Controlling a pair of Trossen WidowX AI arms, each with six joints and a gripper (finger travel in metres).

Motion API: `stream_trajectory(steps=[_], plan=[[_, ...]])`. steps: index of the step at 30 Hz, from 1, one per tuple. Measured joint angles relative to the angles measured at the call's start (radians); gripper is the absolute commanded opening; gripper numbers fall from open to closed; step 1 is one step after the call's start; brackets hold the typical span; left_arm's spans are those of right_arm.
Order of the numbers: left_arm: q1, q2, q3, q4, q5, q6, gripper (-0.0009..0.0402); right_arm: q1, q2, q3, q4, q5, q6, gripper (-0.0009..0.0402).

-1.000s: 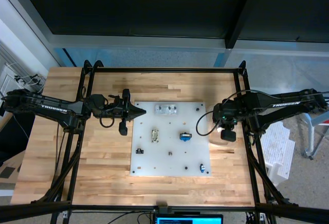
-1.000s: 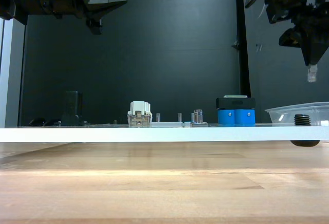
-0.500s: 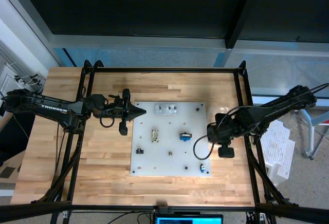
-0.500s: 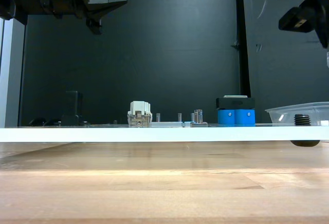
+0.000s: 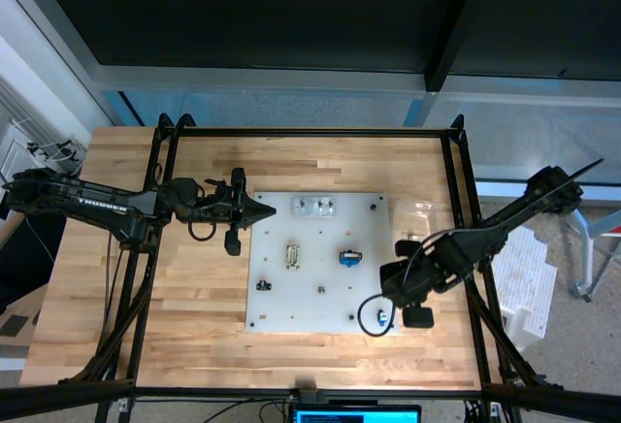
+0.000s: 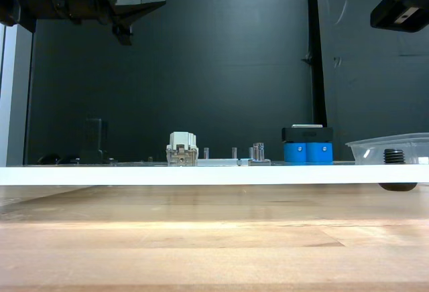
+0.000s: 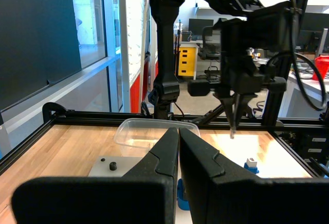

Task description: Pick the RJ45 connector and install on taskboard

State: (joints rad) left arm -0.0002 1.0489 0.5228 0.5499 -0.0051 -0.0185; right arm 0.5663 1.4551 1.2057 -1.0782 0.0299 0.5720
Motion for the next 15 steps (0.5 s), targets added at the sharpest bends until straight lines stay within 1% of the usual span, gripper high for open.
stream_trajectory(steps=[8, 15], plan=[[0.0, 0.0, 0.0, 0.0, 0.0, 0.0, 0.0, 0.034, 0.081, 0.053, 0.002, 0.0, 0.025, 0.0], [0.0, 0.0, 0.0, 0.0, 0.0, 0.0, 0.0, 0.038, 0.119, 0.062, 0.047, -0.005, 0.031, 0.0]])
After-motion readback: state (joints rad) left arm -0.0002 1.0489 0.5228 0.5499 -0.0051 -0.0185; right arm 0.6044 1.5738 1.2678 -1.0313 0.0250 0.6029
